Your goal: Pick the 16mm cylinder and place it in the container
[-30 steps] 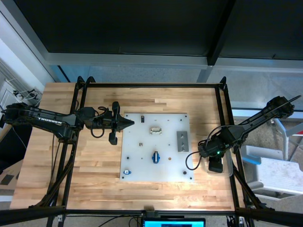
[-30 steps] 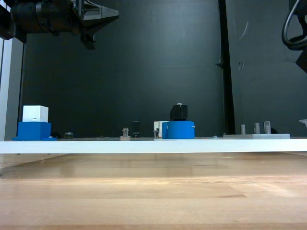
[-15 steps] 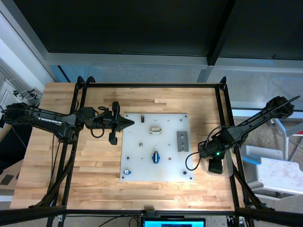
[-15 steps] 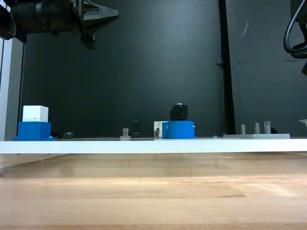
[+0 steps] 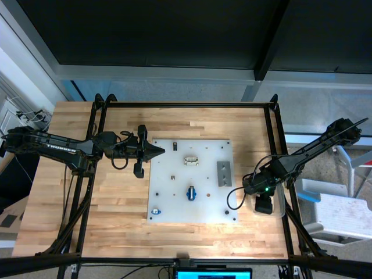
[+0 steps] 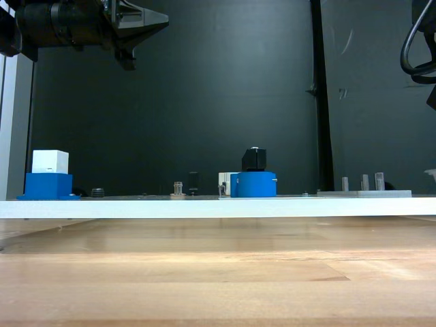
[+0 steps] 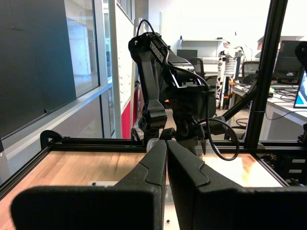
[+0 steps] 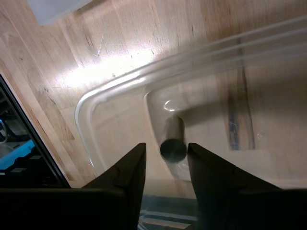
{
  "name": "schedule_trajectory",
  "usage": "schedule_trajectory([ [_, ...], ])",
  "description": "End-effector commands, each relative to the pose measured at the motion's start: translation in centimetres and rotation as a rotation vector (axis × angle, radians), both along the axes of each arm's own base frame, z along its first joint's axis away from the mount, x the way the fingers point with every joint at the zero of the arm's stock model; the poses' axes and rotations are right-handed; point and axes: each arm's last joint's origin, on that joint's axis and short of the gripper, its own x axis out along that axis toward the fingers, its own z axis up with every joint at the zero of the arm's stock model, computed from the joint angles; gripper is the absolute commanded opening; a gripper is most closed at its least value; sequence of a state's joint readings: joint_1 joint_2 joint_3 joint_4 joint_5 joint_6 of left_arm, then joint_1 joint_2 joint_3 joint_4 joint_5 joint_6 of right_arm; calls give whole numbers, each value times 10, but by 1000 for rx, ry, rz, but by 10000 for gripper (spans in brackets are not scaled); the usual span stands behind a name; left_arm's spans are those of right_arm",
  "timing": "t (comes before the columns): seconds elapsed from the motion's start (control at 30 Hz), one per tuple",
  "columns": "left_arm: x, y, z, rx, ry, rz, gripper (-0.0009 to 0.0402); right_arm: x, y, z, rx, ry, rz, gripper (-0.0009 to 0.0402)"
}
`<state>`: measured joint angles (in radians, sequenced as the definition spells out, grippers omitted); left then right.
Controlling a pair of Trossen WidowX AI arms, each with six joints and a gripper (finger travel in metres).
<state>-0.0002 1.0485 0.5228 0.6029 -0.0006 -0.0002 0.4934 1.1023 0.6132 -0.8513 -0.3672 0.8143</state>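
Note:
The 16mm cylinder (image 8: pixel 172 143), a short silver-grey peg, shows inside the container (image 8: pixel 103 103), a clear tub with rounded corners. My right gripper (image 8: pixel 166 146) hangs open just above the tub; its black fingers (image 8: pixel 127 175) flank the cylinder with a gap. From above, the right gripper (image 5: pixel 263 204) hovers over the container (image 5: pixel 281 204) at the table's right edge. My left gripper (image 5: pixel 157 150) is shut with nothing in it and is held high at the white board's far left edge; it is also seen in the low view (image 6: pixel 155 19) and the left wrist view (image 7: pixel 166 143).
A white task board (image 5: pixel 174 197) lies mid-table with a blue upright part (image 5: pixel 190 193), a grey metal block (image 5: pixel 224 172) with pegs, and a small blue-and-white block (image 5: pixel 154 212). A black frame (image 5: pixel 186 104) runs around the table.
The right arm and its cable have shifted slightly over the container. The left arm has not moved.

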Motion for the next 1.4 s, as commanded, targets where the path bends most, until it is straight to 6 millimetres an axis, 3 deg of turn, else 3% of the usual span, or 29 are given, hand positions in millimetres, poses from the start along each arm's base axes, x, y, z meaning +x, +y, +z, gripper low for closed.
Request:
schedule_trajectory([
  [0.03, 0, 0, 0, 0, 1, 0, 0, 0, 0, 0, -8, -5, 0, 149],
  [0.23, 0, 0, 0, 0, 1, 0, 0, 0, -1, 0, -30, -16, -9, 163],
  [0.77, 0, 0, 0, 0, 1, 0, 0, 4, 1, 10, -19, -46, 9, 144],
  [1.4, 0, 0, 0, 0, 1, 0, 0, 15, -3, 79, -275, -232, 62, 132],
])
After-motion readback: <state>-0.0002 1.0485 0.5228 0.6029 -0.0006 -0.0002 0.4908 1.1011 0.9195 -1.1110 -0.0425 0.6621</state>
